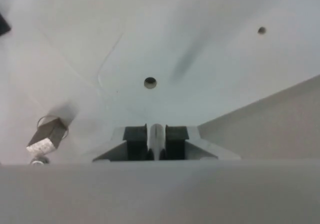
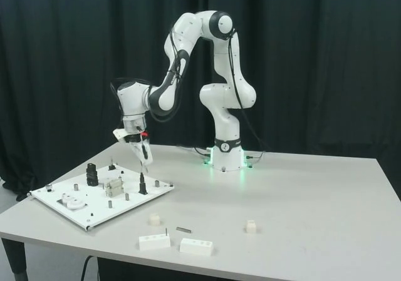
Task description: Insert round peg 2.
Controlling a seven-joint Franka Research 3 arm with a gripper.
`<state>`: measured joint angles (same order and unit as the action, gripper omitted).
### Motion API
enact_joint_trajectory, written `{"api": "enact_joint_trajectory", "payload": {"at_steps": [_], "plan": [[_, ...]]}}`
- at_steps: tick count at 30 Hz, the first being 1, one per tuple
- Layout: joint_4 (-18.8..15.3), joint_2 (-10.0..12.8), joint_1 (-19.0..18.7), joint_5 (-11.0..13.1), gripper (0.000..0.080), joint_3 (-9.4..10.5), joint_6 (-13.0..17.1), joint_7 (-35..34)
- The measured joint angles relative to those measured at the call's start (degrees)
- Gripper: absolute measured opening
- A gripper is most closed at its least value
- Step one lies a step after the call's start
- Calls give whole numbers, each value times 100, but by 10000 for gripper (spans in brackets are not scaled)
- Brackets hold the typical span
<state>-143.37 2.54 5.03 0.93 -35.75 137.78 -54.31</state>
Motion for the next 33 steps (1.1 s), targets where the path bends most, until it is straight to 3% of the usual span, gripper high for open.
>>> {"api": "enact_joint_trajectory", "payload": {"at_steps": [5,14,33], "plan": [[-27,-38,-108,-305,72,0,-14,-393],[-51,-34,-174,-525,72,-2,-60,-1203],[-57,-16,-176,-565,72,-34,49,-2470]]}}
